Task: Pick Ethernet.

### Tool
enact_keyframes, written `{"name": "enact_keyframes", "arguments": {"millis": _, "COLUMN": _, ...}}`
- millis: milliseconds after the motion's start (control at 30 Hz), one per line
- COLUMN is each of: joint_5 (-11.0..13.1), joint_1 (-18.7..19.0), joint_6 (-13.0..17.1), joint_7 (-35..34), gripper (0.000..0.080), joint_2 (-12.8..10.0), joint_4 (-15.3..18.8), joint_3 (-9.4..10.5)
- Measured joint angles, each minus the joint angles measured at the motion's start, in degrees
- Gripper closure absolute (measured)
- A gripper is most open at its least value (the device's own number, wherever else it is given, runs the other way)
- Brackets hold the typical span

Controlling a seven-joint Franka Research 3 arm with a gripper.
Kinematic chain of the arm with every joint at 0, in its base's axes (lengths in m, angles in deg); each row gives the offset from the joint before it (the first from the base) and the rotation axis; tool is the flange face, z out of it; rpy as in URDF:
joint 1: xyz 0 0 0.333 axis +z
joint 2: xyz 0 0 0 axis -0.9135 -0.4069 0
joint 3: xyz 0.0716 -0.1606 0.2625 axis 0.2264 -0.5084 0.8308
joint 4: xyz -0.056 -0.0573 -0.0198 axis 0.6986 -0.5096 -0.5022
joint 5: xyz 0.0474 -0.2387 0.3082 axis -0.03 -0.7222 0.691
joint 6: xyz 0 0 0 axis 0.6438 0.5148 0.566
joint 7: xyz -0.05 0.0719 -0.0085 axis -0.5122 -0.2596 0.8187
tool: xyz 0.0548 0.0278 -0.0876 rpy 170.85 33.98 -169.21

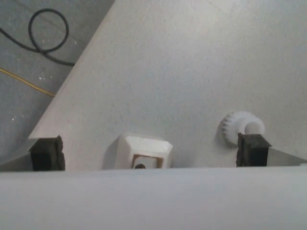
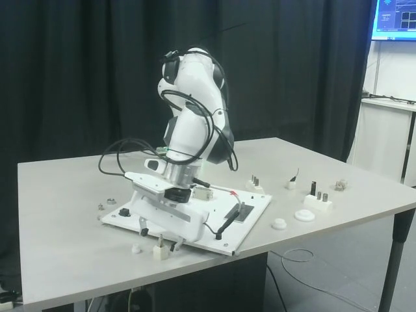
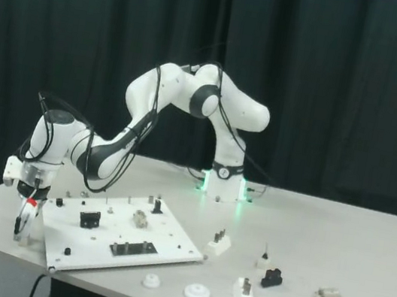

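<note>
Nothing is lifted yet: the gripper (image 1: 148,152) hangs low at the table's (image 2: 58,195) front corner beside the white board (image 2: 257,214), fingers spread wide either side of the small white Ethernet plug (image 1: 143,152), so closing and lifting remain.

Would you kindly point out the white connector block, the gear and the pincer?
Connector block (image 1: 143,152), wrist view, front face above its port.
Gear (image 1: 236,124), wrist view, toothed rim.
Pincer (image 1: 149,152), wrist view, midway between the black fingertips.
</note>
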Motion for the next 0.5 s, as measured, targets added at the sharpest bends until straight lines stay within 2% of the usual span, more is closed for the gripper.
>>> {"name": "enact_keyframes", "arguments": {"millis": 433, "joint_5": 0.02, "joint_1": 0.01, "joint_6": -1.7, "joint_7": 0.11, "gripper": 0.0003, "joint_2": 0.0, "joint_4": -1.0, "joint_3": 0.04}}
{"name": "enact_keyframes", "arguments": {"millis": 500, "joint_5": 0.02, "joint_1": 0.02, "joint_6": -1.97, "joint_7": 0.11, "gripper": 0.034, "joint_2": 0.0, "joint_4": -1.16, "joint_3": 0.06}}
